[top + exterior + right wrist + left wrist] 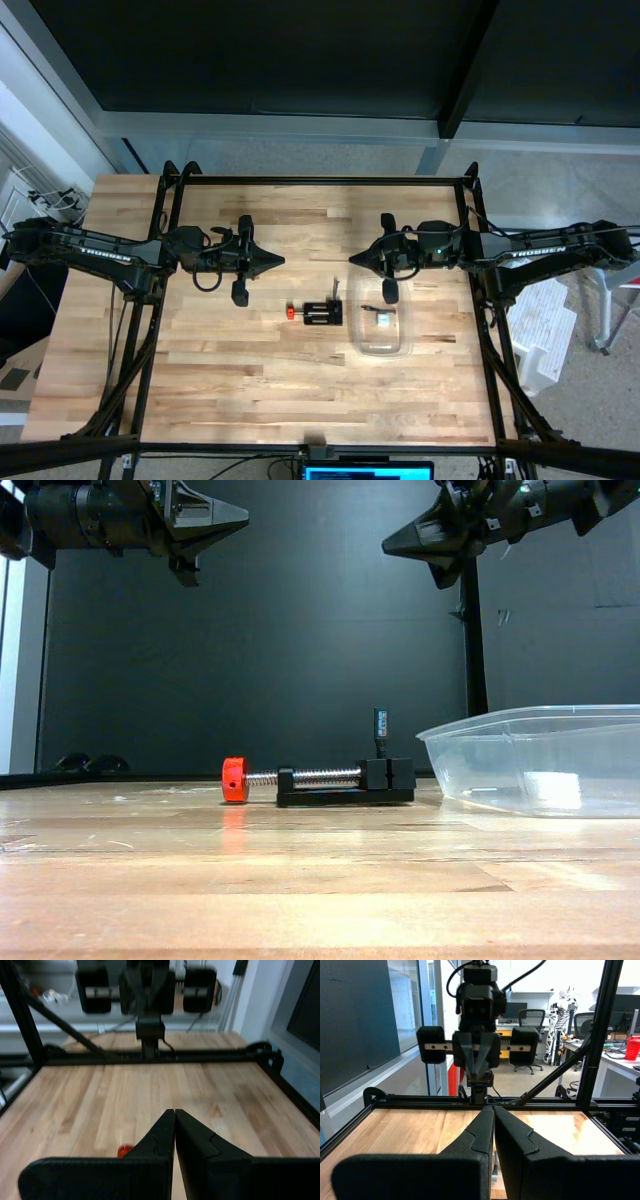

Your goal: Remove the USB-C connector from taskboard and place in the container

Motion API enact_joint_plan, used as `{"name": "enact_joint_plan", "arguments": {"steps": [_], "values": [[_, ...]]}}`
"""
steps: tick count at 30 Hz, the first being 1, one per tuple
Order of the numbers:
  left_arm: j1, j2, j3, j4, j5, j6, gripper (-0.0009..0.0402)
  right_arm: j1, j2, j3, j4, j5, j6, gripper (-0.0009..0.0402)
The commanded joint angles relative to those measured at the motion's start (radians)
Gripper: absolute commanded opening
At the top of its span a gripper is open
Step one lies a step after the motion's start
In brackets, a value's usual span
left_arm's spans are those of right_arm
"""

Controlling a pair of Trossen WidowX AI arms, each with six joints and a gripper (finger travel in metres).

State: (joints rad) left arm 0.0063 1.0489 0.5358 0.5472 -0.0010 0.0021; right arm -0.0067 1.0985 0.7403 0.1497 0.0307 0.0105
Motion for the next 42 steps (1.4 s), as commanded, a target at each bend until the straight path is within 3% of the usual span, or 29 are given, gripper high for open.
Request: {"name": "enact_joint_plan", "arguments": {"steps": [1, 6, 9, 27, 30, 42], "values": [[0.000, 0.000, 0.000, 0.000, 0.000, 0.000, 0.0000, -0.007, 0.000, -0.004, 0.060, -0.023, -0.002, 0.0000], [0.000, 0.000, 0.000, 0.000, 0.000, 0.000, 0.0000, -0.024, 0.001, -0.026, 0.170, -0.034, -0.002, 0.0000], [0.000, 0.000, 0.000, 0.000, 0.000, 0.000, 0.0000, -0.040, 0.001, -0.051, 0.224, -0.062, 0.004, 0.0000], [0.000, 0.000, 0.000, 0.000, 0.000, 0.000, 0.0000, -0.046, 0.003, -0.121, 0.364, -0.058, 0.037, 0.0000], [0.000, 0.000, 0.000, 0.000, 0.000, 0.000, 0.0000, -0.045, 0.003, -0.128, 0.364, -0.087, 0.053, 0.0000], [0.000, 0.000, 0.000, 0.000, 0.000, 0.000, 0.0000, -0.043, 0.003, -0.128, 0.364, -0.085, 0.077, 0.0000]]}}
